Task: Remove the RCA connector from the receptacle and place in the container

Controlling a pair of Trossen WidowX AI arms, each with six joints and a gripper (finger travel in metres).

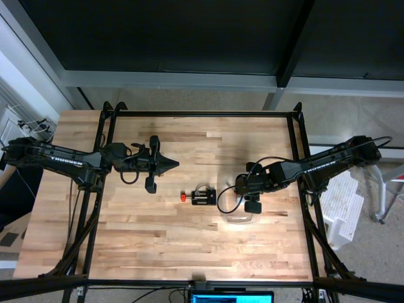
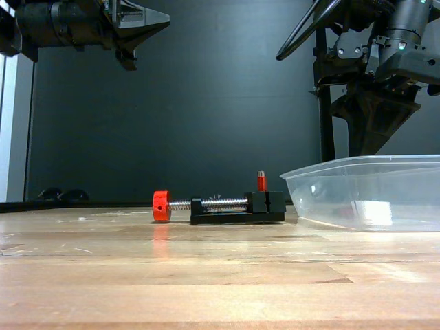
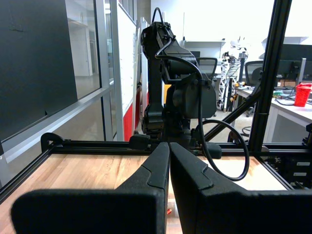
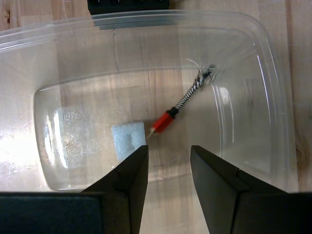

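Right tool (image 4: 168, 149) over container (image 4: 274, 97), connector (image 4: 164, 122) inside; left tool (image 3: 169, 145) aloft, closed.

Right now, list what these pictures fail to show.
High view: tub contents, hidden under the open right hand hovering above it.
Low view: the connector lying in the tub, lost behind its glaring wall.
Right wrist view: most of the receptacle, cut off by the edge.
Left wrist view: the table beneath the shut left hand, raised at left; the hand itself blocks it.
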